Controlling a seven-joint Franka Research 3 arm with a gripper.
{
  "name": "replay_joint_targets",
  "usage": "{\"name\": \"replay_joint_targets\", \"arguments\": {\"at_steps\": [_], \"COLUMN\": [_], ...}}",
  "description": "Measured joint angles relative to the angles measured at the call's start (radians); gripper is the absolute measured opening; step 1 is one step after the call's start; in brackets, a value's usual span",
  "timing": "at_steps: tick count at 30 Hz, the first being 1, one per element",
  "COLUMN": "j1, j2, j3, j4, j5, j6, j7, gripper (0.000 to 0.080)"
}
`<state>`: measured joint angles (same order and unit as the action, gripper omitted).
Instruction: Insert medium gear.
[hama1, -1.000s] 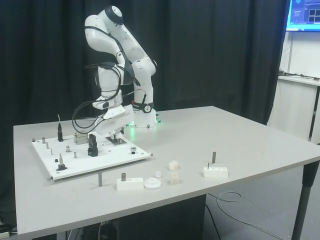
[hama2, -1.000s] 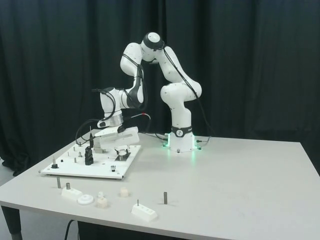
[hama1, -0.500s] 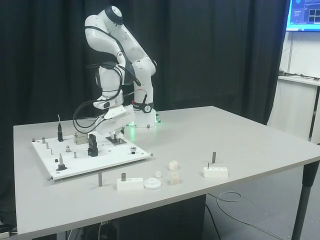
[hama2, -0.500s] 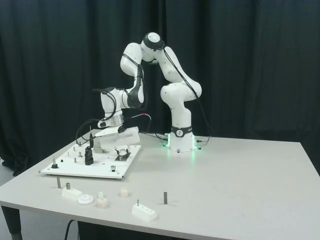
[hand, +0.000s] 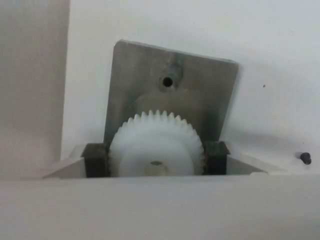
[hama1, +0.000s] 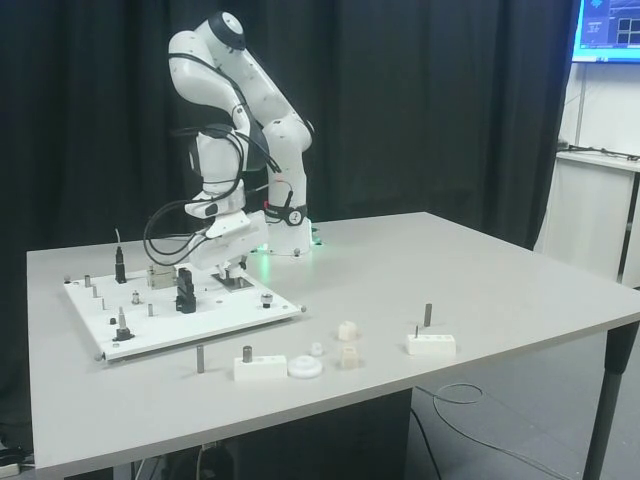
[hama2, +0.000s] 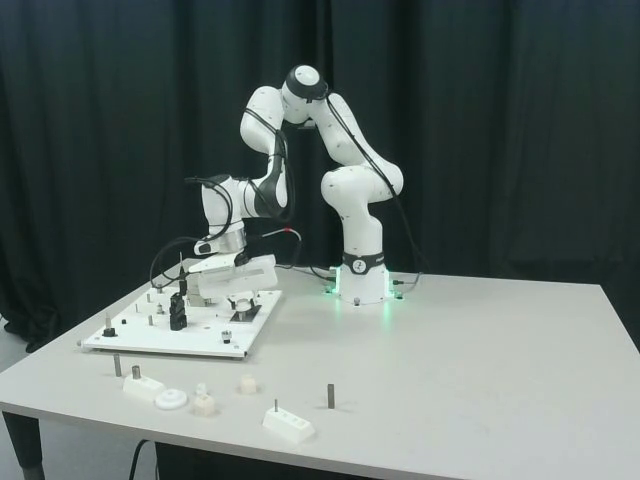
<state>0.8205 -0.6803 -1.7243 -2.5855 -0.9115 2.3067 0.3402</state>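
Gripper (hand: 156, 159) clamped on the white medium gear (hand: 156, 146), black fingers (hand: 94, 159) on its toothed rim, grey metal plate (hand: 172, 95) with a hole directly below on the white assembly board (hama1: 215, 311).

Matt plastic gear (hand: 156, 150) (dull metal plate (hand: 172, 95))

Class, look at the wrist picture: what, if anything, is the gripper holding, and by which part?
The gripper holds a white gear, pinched by its toothed rim on two opposite sides.
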Motion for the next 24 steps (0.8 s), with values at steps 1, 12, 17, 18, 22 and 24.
{"name": "replay_joint_targets", "arguments": {"at_steps": [1, 12, 17, 18, 22, 24], "j1": [0.000, 0.001, 0.002, 0.001, -0.002, -0.002], "j2": [0.000, -0.027, -0.044, -0.047, -0.052, -0.052], "j3": [0.000, -0.010, -0.024, -0.025, -0.024, -0.021], "j4": [0.000, 0.000, 0.000, 0.000, 0.000, 0.000], "j5": [0.000, -0.018, -0.038, -0.041, -0.043, -0.043], "j6": [0.001, 0.008, 0.012, 0.012, 0.011, 0.007], "j7": [0.000, 0.000, 0.000, 0.000, 0.000, 0.000], "gripper": [0.0396, 0.0396, 0.0396, 0.0396, 0.0396, 0.0396]}}
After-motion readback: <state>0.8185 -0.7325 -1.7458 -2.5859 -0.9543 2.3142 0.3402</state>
